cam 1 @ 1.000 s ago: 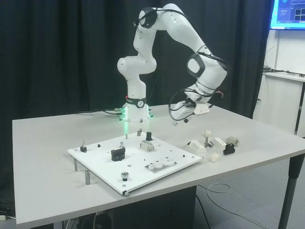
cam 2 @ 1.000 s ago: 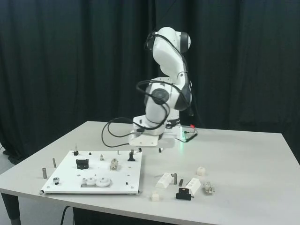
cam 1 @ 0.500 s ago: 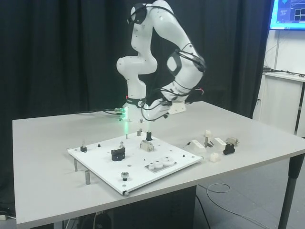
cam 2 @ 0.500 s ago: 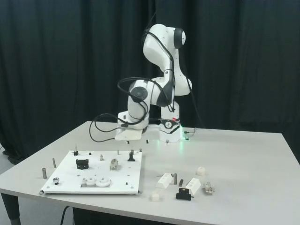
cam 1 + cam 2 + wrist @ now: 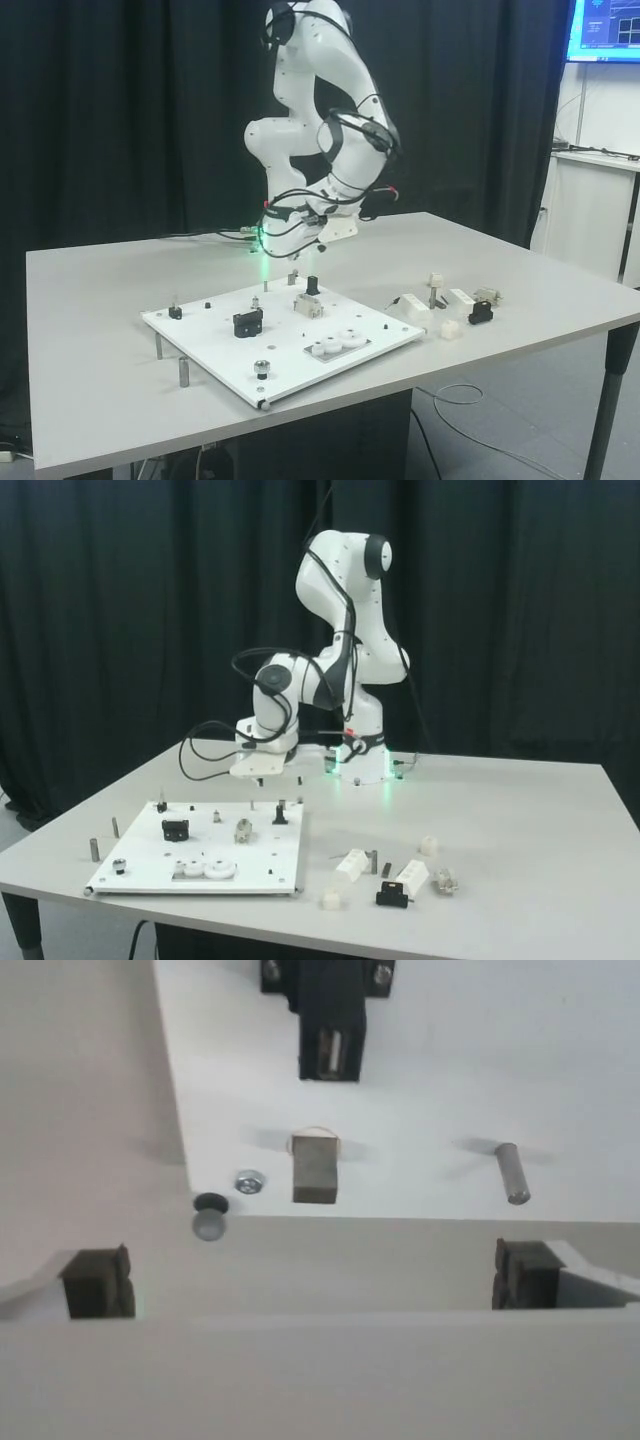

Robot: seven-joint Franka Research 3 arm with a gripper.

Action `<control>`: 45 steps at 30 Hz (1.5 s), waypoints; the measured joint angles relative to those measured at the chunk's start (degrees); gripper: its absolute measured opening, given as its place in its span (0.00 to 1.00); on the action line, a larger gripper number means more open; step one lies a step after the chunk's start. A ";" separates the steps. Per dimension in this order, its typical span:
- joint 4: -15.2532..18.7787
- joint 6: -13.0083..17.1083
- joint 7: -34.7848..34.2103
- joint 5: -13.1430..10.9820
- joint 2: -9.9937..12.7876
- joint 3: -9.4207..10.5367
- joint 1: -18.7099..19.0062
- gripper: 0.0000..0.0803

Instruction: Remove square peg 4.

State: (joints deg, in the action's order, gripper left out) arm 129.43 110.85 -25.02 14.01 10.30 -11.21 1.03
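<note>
Gripper (image 5: 291, 240) now over the far edge of the white board (image 5: 200, 335), having swung in from above the loose parts beside it.
Fingers (image 5: 98, 1282) stand wide apart and hold nothing. Square peg 4 (image 5: 316, 1168) stands upright in the board near that edge, between a black block (image 5: 328, 1010) and the rim, with a round pin (image 5: 510, 1170) well to one side.

Even, bright overhead light is washing the white board (image 5: 450, 1080). Soft shadows are falling beside the pegs just ahead of the gripper (image 5: 305, 1285), whose fingertips are looking blurred
</note>
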 joint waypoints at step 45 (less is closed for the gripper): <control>13.06 14.37 0.52 -3.35 -1.69 -5.55 0.10 1.00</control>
State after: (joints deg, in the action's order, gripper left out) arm 142.49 125.22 -24.50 10.66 8.61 -16.77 1.13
